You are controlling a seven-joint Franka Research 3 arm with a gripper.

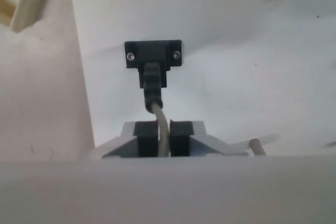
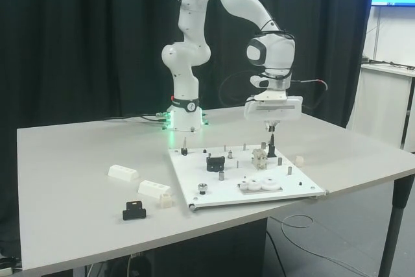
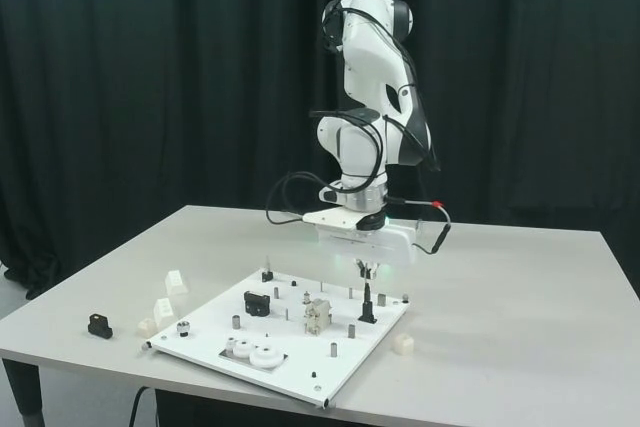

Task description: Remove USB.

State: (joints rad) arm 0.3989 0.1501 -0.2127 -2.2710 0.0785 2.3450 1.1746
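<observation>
Black curtains hung behind the rig, and the grey surface (image 2: pixel 78 160) carried everything I was watching. Reading the first room view from the left, I saw a white block (image 2: pixel 122 172) lying loose, then a small black bracket (image 2: pixel 134 210) near the front edge with a second white block (image 2: pixel 154 189) just beyond it. Next came the white board (image 2: pixel 188 173), set flat on the surface and studded with small pegs. On it stood a black fixture (image 2: pixel 215 163), a metal connector block (image 2: pixel 259 157) and, toward the front, a row of white gears (image 2: pixel 260 185). Behind the board the white arm (image 2: pixel 194 50) rose from its base, where a green light glowed. It bent over and down toward the board's far right part.

The pincer (image 2: pixel 272 130) hung straight down there, over the USB plug (image 2: pixel 272 146). In the wrist view I could see the plug (image 1: pixel 151 85) seated in its black socket mount (image 1: pixel 153 56), which was screwed to the board. The plug's cable (image 1: pixel 162 124) ran from the plug back between the two black fingertips (image 1: pixel 145 139). The pincer (image 1: pixel 163 139) was clenched around that cable just behind the plug, its pads close on either side. A small white piece (image 2: pixel 299 160) lay on the surface just off the board's right edge.
</observation>
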